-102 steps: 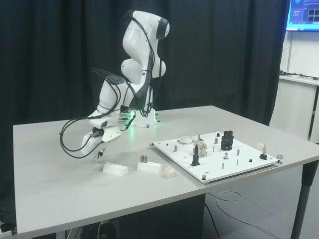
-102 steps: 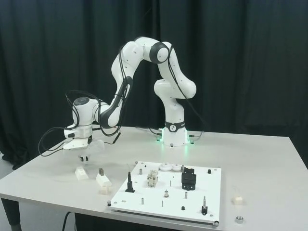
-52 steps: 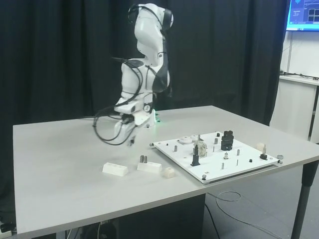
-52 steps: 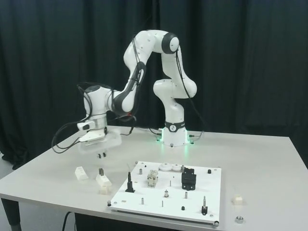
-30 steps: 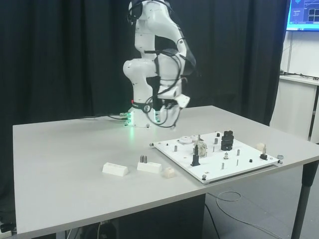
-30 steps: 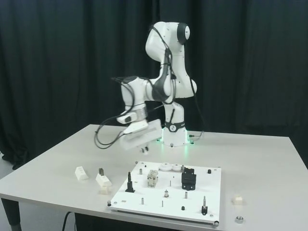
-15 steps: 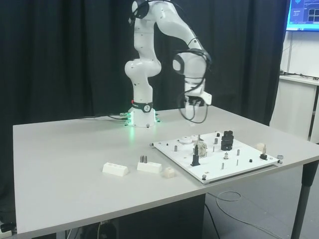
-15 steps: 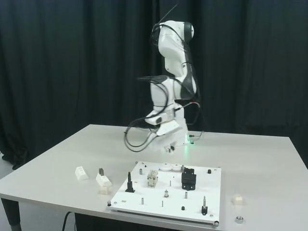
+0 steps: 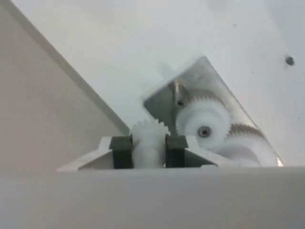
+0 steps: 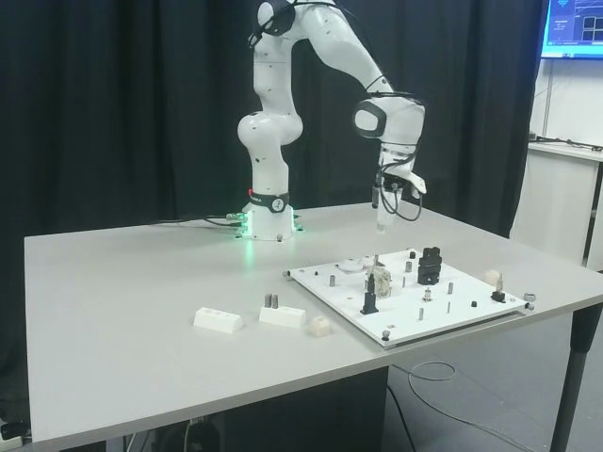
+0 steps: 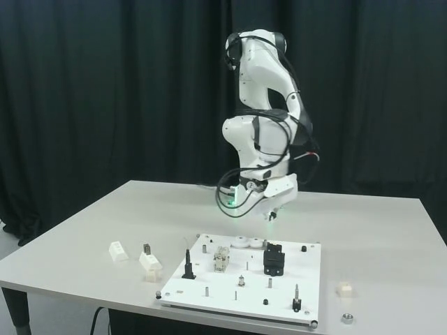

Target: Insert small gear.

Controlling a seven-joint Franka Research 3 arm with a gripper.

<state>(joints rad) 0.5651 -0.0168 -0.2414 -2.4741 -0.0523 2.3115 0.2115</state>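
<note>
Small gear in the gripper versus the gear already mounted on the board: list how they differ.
The small gear is clamped between the gripper's black pads above the white board; the mounted gear sits on the board's metal plate. The small gear looks narrower across than the mounted gear. The mounted gear shows a pin in its hub; the small gear's bore is hidden. Both are white and toothed.

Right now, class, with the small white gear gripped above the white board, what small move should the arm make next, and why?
Probably a short descent toward the bare metal peg. The gripper holds the small white toothed gear between its black pads, above the white assembly board; two larger white gears already sit on the metal plate, and the free peg stands beside them.
</note>
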